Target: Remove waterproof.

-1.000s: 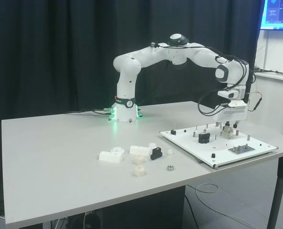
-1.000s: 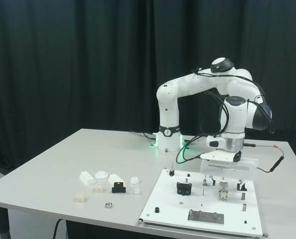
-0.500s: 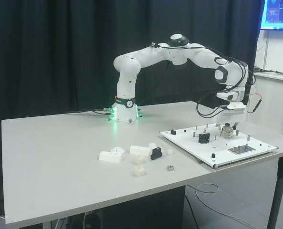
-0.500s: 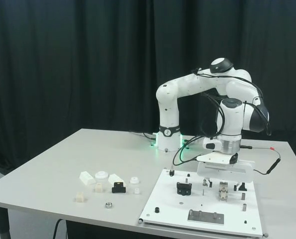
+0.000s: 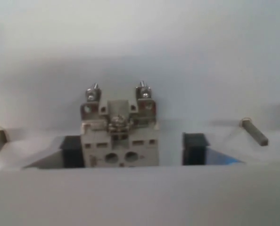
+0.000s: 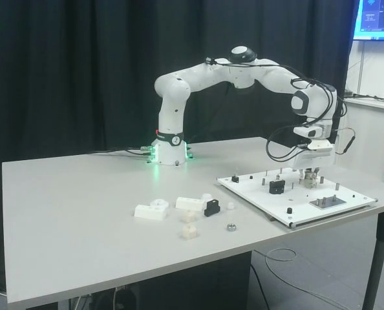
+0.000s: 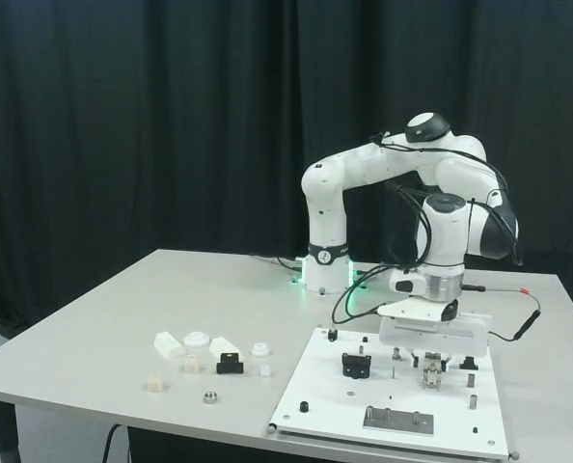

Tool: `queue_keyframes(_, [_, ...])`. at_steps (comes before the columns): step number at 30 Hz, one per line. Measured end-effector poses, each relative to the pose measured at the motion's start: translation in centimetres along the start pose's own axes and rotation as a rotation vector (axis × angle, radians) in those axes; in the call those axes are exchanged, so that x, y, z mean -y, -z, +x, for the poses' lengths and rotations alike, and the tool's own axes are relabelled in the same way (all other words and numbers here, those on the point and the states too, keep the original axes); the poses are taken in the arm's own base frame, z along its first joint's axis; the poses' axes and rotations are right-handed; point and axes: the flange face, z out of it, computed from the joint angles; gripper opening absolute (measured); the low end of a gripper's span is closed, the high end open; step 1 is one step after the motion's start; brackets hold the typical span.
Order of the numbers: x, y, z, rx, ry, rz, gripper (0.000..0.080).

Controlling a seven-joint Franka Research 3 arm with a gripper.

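Note:
The waterproof connector (image 5: 119, 136) is a small white block with two screw posts on top, standing upright on the white board (image 7: 315, 410). In the wrist view it sits between my two black fingertips (image 5: 73, 150), close against one and apart from the other. My gripper (image 5: 133, 149) is open around it. In the room views the gripper (image 6: 310, 172) (image 7: 431, 357) hangs low over the connector (image 6: 309, 180) (image 7: 431, 372) at the board's (image 6: 347, 208) far right part.
On the board stand a black part (image 7: 355, 366), a grey metal plate (image 7: 395, 419) and several thin pins (image 5: 254, 131). Left of the board, loose white blocks (image 6: 150, 210), a black piece (image 6: 211, 208) and a nut (image 6: 231, 227) lie on the grey table (image 6: 82, 213).
The wrist has turned and the hand has shifted slightly toward the arm's base, staying low over the connector. Nothing on the table has moved.

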Motion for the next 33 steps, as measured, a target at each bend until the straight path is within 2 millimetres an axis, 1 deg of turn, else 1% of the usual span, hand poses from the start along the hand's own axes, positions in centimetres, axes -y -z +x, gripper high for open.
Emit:
queue_keyframes(6, [0.30, -0.01, -0.31, 0.005, 0.010, 0.006, 0.0540])
queue_keyframes(7, [0.30, -0.01, -0.31, 0.005, 0.010, 0.006, 0.0313])
queue_keyframes(33, [0.29, 0.17, -0.25, 0.009, 0.006, 0.007, 0.0313])
